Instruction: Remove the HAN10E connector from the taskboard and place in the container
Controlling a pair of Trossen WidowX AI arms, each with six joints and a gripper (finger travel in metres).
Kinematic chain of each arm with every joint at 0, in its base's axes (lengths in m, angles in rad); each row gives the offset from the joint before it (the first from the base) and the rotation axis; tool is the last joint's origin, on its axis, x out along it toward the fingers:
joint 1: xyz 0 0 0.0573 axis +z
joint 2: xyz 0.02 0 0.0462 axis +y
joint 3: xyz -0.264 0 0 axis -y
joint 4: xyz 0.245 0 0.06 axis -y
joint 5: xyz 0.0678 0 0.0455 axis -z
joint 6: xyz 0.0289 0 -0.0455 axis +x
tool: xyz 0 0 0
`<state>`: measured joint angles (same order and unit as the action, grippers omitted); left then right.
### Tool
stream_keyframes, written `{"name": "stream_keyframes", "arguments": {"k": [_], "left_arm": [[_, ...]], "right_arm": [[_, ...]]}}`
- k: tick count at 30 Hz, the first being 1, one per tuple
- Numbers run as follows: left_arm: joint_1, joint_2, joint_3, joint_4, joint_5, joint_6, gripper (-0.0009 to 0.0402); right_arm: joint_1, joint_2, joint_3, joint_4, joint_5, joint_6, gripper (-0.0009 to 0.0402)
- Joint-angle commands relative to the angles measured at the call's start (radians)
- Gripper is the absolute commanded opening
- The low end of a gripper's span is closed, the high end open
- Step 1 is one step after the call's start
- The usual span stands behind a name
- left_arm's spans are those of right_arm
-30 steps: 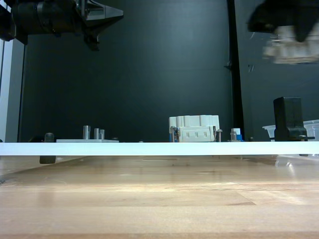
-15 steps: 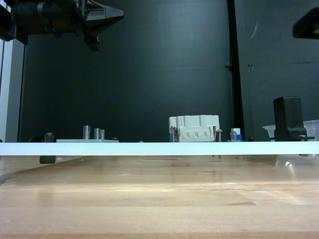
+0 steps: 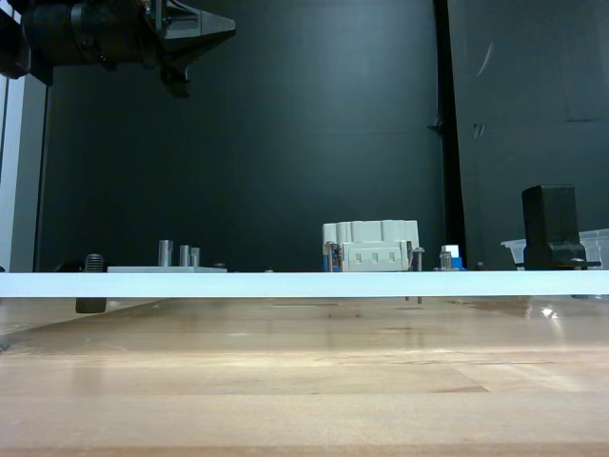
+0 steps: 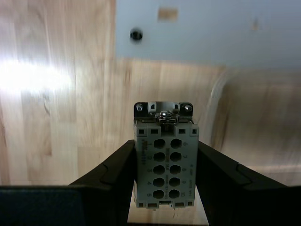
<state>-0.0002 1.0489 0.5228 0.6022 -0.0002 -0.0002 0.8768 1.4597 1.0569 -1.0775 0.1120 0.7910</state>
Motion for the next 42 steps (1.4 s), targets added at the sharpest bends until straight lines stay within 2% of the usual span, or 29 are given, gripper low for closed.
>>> {"name": "stream_keyframes", "arguments": {"k": [1, 4, 8, 21, 27, 35, 38, 40, 42], "left_arm": [[0.000, 0.000, 0.000, 0.000, 0.000, 0.000, 0.0000], [0.000, 0.000, 0.000, 0.000, 0.000, 0.000, 0.0000], [0.000, 0.000, 0.000, 0.000, 0.000, 0.000, 0.0000], [0.000, 0.000, 0.000, 0.000, 0.000, 0.000, 0.0000], [0.000, 0.000, 0.000, 0.000, 0.000, 0.000, 0.0000], [0.000, 0.000, 0.000, 0.000, 0.000, 0.000, 0.0000], [0.000, 0.000, 0.000, 0.000, 0.000, 0.000, 0.0000], [0.000, 0.000, 0.000, 0.000, 0.000, 0.000, 0.0000], [0.000, 0.000, 0.000, 0.000, 0.000, 0.000, 0.0000]], "right_arm": [[0.026, 0.000, -0.016, 0.008, 0.001, 0.016, 0.0013], [0.032, 0.000, -0.021, 0.020, 0.005, 0.016, 0.0013], [0.034, 0.000, -0.039, 0.051, 0.053, 0.013, 0.0013], [0.040, 0.002, -0.113, 0.183, 0.047, 0.017, 0.0013], [0.042, 0.002, -0.185, 0.284, 0.014, 0.017, 0.0014], [0.045, 0.002, -0.235, 0.290, 0.014, 0.069, 0.0017], [0.047, 0.002, -0.245, 0.291, -0.016, 0.077, 0.0031], [0.047, 0.002, -0.253, 0.292, -0.051, 0.079, 0.0049], [0.048, 0.002, -0.258, 0.291, -0.061, 0.082, 0.0073]]}}
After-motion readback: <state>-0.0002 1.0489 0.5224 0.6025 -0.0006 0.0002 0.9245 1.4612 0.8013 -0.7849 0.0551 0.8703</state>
